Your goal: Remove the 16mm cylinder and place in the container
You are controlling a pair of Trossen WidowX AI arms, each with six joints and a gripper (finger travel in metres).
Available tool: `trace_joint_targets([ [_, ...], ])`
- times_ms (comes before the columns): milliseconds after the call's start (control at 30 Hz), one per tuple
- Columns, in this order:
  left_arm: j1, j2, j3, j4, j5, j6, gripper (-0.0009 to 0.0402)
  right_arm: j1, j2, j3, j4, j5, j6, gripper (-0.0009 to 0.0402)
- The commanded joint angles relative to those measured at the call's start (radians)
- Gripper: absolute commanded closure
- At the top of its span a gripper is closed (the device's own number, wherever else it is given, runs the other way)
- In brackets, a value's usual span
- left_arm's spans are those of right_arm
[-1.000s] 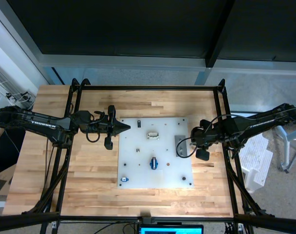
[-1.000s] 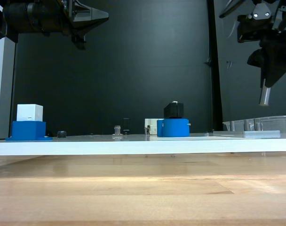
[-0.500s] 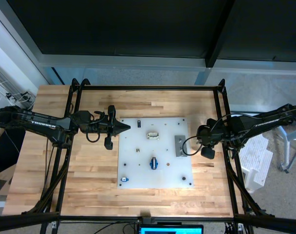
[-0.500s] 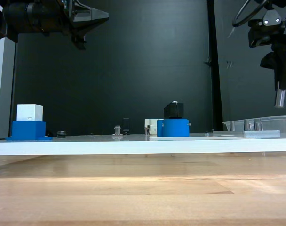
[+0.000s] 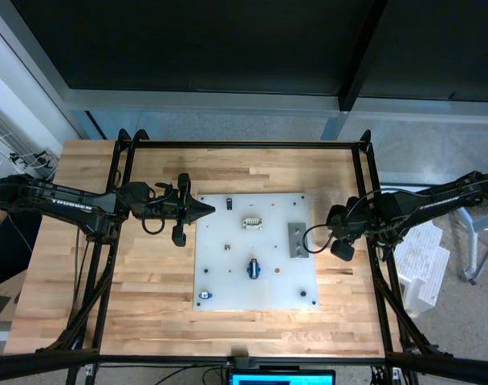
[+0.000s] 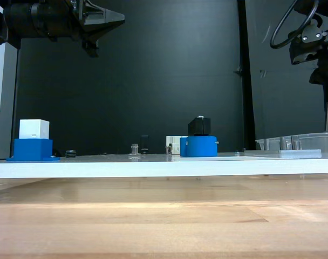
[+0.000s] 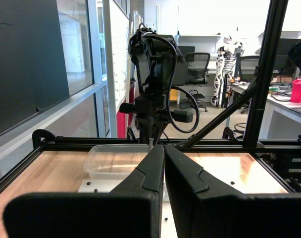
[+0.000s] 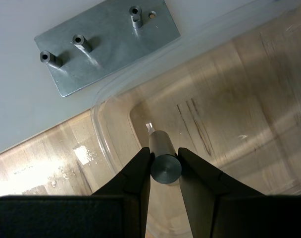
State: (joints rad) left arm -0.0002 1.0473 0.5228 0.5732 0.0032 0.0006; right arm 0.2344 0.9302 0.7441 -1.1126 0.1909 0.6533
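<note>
Right arm working, left arm idle

Obs, right gripper (image 8: 162, 157): pointed straight down over the container (image 8: 229, 116), which sits on the table (image 5: 107, 321) just off the right edge of the white board (image 5: 228, 281). Its fingers pinch the 16mm cylinder (image 8: 165, 168) near its upper end. The rod hangs upright with its free end toward the tray floor. In the low view the lower end is roughly level with the rim, and I cannot make out any contact with the floor

Obs, left gripper (image 5: 202, 208): held high by the board's left edge, fingers pressed together, nothing between them

The grey plate (image 8: 106, 42) on the board beside the tray carries three short pegs and one bare hole

Progress, my reading: removal done, carry done. The rod is inside the tray's outline, close to the board-side wall. Left to do: part the fingers, perhaps after a slight drop, and let it go. Risk: the rod may bounce or roll, though the walls should keep it in
</note>
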Motion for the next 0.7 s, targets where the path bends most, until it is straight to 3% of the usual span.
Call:
trace_joint_targets([
  [33, 0.0, 0.0, 0.0, 0.0, 0.0, 0.0, 0.0393, 0.001, 0.007, 0.0, -0.01, 0.0, 0.028, 0.0383],
  [500, 0.0, 0.0, 0.0, 0.0, 0.0, 0.0, 0.0393, 0.001, 0.069, 0.0, -0.023, 0.001, 0.05, 0.0289],
  [700, 0.0, 0.0, 0.0, 0.0, 0.0, 0.0, 0.0393, -0.01, 0.069, 0.0, -0.023, 0.03, 0.075, 0.025],
])
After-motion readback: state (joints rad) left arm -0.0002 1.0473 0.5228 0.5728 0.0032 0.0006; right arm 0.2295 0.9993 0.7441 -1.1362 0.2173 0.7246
